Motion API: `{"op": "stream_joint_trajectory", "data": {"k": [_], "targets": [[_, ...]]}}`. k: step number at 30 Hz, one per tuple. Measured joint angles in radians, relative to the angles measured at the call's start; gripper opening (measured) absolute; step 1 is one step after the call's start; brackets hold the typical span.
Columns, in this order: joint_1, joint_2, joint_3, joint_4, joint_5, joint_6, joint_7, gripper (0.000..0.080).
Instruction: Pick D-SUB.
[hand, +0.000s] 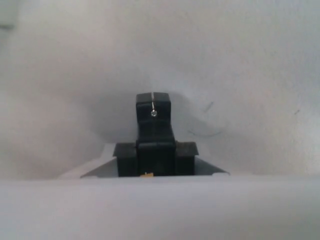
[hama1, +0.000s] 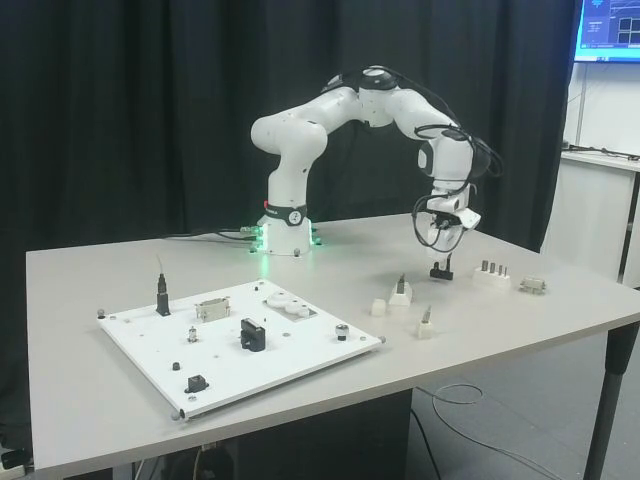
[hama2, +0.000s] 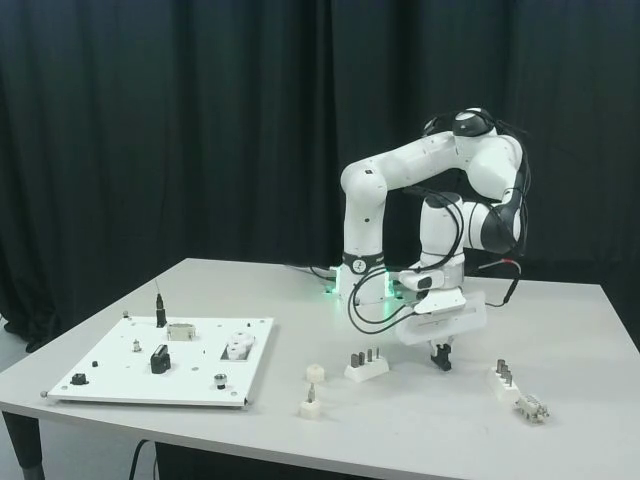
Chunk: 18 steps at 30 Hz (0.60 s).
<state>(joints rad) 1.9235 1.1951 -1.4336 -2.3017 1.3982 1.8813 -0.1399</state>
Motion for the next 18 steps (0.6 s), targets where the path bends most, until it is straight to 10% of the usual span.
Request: {"op": "stream_joint_trajectory", "data": {"k": [18], "targets": [[0.023, 0.0, -0.152, 0.077, -0.116, -0.163, 0.052, 0.0147]]}}
